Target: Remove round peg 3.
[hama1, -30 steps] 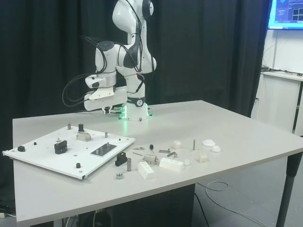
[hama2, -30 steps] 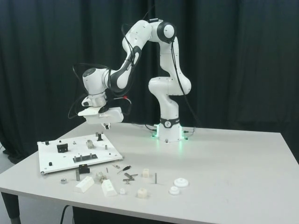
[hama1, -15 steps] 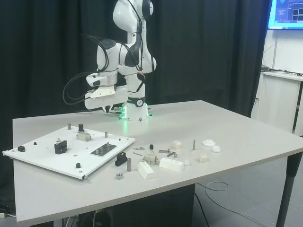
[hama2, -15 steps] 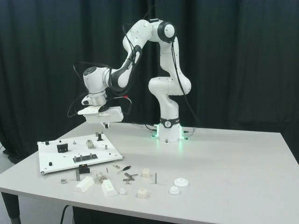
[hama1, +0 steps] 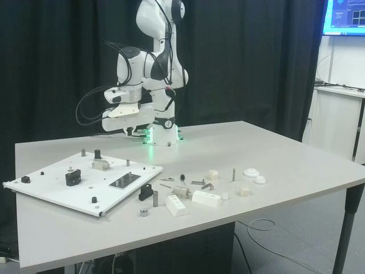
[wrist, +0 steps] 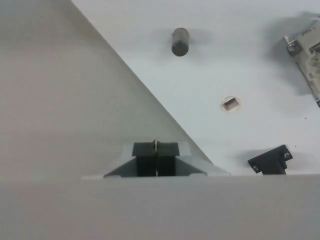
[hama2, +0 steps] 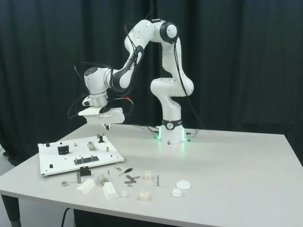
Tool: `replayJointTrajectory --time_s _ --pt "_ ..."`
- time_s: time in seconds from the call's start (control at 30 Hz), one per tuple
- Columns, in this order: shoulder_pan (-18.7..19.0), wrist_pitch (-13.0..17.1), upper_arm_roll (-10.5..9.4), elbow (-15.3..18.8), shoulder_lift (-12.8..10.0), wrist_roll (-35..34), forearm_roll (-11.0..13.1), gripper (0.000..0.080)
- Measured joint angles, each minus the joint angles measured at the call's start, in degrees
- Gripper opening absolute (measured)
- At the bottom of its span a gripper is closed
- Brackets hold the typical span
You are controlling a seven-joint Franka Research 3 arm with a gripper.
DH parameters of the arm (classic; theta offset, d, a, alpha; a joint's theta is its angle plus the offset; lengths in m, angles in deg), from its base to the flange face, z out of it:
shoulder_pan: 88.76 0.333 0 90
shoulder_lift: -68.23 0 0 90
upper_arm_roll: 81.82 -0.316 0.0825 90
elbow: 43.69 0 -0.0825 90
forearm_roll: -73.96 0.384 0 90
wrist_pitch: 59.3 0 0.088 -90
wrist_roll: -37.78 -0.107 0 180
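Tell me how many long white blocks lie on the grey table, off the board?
2. One long white block lies near the white board's front corner. The second block lies just beyond it, apart, among the loose parts. None seems hidden.

place: probably lab | black curtains (hama2: 246, 61) | wall screen (hama1: 344, 17) | table-bolted arm (hama2: 163, 85)

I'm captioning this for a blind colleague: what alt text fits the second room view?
A white robot arm bolted on a grey table holds its gripper in the air above the far edge of a white board carrying small black and grey parts. Loose small parts lie on the table beside the board.
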Motion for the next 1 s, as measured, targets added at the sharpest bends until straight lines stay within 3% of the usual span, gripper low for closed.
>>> replayJointTrajectory --time_s 0.47,0.5,0.77,0.8,1.0 --pt "0.27 0.79 -0.03 -0.02 0.0 -2.8 0.0 0.0" --pt "0.28 0.9 -0.03 -0.01 0.0 -2.87 0.01 0.0104" --pt "0.3 2.58 -0.03 0.31 -0.27 -3.21 0.17 0.0104" --pt "0.3 2.81 -0.02 0.36 -0.37 -3.21 0.2 0.0696" --pt "0.28 5.13 0.14 1.15 -1.23 -3.21 0.41 0.0696"
